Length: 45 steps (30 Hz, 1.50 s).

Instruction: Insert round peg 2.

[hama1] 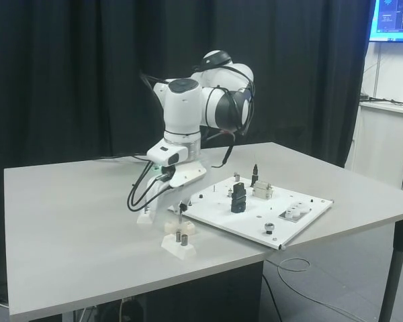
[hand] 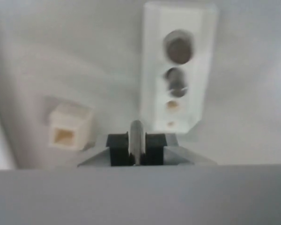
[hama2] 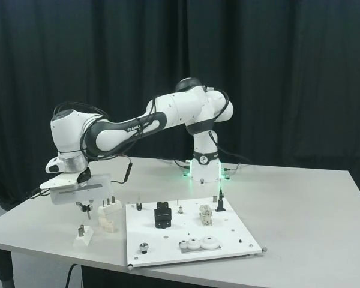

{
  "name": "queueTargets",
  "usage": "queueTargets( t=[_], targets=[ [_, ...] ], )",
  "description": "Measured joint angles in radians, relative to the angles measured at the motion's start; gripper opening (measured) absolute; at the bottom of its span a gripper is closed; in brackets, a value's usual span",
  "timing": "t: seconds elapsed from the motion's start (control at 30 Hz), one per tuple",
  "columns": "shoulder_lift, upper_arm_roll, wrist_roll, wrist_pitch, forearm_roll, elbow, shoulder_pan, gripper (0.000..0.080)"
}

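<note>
You have the gripper (hand: 136, 152) closed on a peg (hand: 136, 139), held above the table (hama1: 67, 215) between the holder (hand: 177, 65) and a small block (hand: 69, 126). Look into the holder in the wrist view: four holes in a row, the widest one (hand: 179, 48) dark and seemingly empty, the next with a second peg (hand: 176, 83) standing in it, the two smallest too small to judge. The white board (hama2: 186, 231) of parts lies beside them.

The gripper (hand: 136, 149) clamps a grey round peg (hand: 136, 140) between black fingers (hand: 117, 149) — near a white holder block (hand: 176, 65) with four holes; a small square socket (hand: 69, 126) sits apart.
</note>
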Motion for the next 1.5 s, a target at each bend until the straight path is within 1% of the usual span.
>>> queueTargets(
  t=[0.23,0.37,0.5,0.57,0.67,0.8,0.97,1.07,1.23,1.37,1.5],
  targets=[
    [0.0,-0.034,0.029,-0.13,-0.008,-0.012,0.024,0.007],
    [0.0,-0.057,0.043,-0.203,-0.015,-0.041,0.053,0.007],
    [0.0,-0.083,0.045,-0.26,-0.02,-0.102,0.101,0.007],
    [0.001,-0.096,0.045,-0.279,-0.022,-0.144,0.133,0.007],
    [0.001,-0.119,0.044,-0.296,-0.023,-0.225,0.194,0.007],
    [0.005,-0.157,0.024,-0.298,-0.023,-0.354,0.294,0.007],
    [0.025,-0.221,-0.02,-0.279,-0.01,-0.524,0.435,0.007],
    [0.036,-0.256,-0.026,-0.245,-0.003,-0.626,0.524,0.007],
    [0.033,-0.291,-0.026,-0.174,-0.001,-0.773,0.661,0.007],
    [0.03,-0.314,-0.025,-0.128,0.0,-0.868,0.761,0.007],
    [0.021,-0.331,-0.014,-0.089,0.002,-0.947,0.852,0.007]
  ],
)
